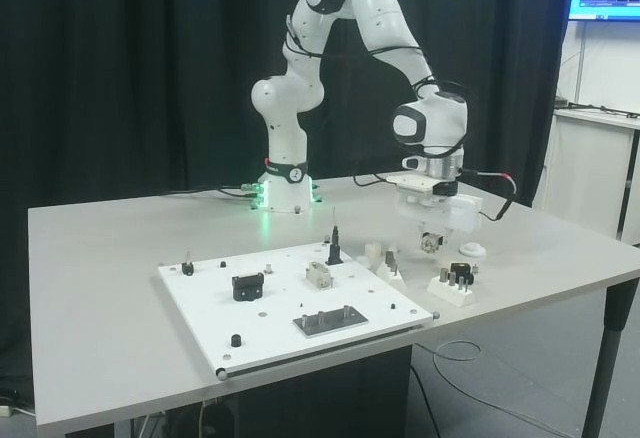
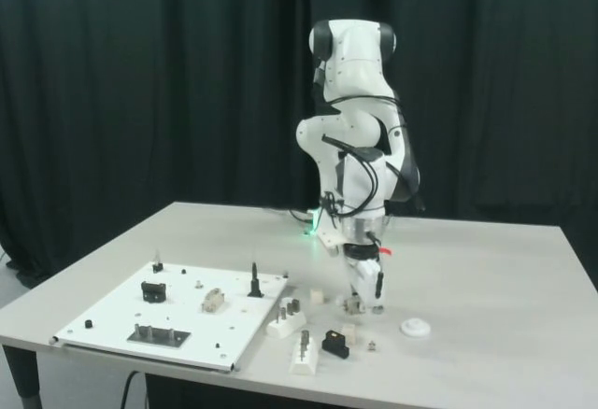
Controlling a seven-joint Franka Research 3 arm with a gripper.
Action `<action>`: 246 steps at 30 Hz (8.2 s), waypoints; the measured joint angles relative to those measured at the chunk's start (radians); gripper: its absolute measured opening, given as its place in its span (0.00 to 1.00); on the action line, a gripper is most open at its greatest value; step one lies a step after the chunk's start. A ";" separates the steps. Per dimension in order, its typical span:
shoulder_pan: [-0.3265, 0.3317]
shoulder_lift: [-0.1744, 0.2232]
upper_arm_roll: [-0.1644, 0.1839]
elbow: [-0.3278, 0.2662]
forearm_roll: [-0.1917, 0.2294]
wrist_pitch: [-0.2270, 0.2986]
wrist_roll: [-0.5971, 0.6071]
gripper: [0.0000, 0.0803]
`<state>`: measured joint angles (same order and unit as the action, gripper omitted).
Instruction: Insert waterproof.
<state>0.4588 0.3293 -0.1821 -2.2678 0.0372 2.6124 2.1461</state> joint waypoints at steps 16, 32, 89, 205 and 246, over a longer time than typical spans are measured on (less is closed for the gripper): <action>0.000 -0.037 -0.001 0.000 -0.010 -0.047 -0.004 0.39; 0.000 -0.039 -0.003 0.000 -0.012 -0.049 -0.008 0.39; -0.131 -0.160 -0.016 0.001 -0.189 -0.172 -0.310 0.39; -0.500 0.037 -0.127 0.282 0.096 -0.272 -1.867 0.39; -0.483 0.062 -0.127 0.213 0.113 -0.188 -1.902 0.39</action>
<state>-0.0239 0.3912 -0.3088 -2.0550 0.1497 2.4246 0.2441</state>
